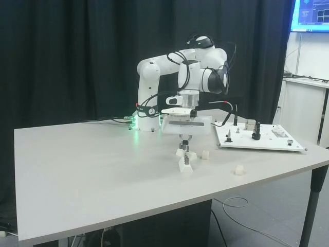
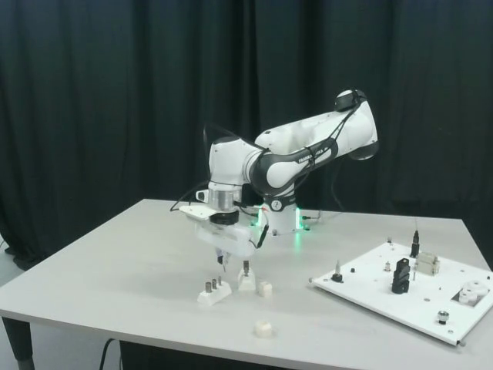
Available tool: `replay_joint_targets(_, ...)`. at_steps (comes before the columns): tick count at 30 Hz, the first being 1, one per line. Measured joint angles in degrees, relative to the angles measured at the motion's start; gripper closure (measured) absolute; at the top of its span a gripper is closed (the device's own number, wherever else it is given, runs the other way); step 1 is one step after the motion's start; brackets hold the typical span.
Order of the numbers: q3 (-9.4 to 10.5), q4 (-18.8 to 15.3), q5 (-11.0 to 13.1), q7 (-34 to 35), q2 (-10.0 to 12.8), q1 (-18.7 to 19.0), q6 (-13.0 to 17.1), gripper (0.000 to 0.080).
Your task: Insert round peg 1.
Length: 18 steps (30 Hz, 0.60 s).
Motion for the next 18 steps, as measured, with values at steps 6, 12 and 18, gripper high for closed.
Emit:
replay_joint_targets(6,-0.02,0.00,0.00,0.00,0.00,-0.01,0.16,0.0774)
replay_joint_targets(12,-0.08,0.00,-0.04,0.00,0.00,-0.04,0.34,0.0774)
replay_joint_targets(18,-0.23,0.00,-0.21,0.00,0.00,-0.04,0.36,0.0774)
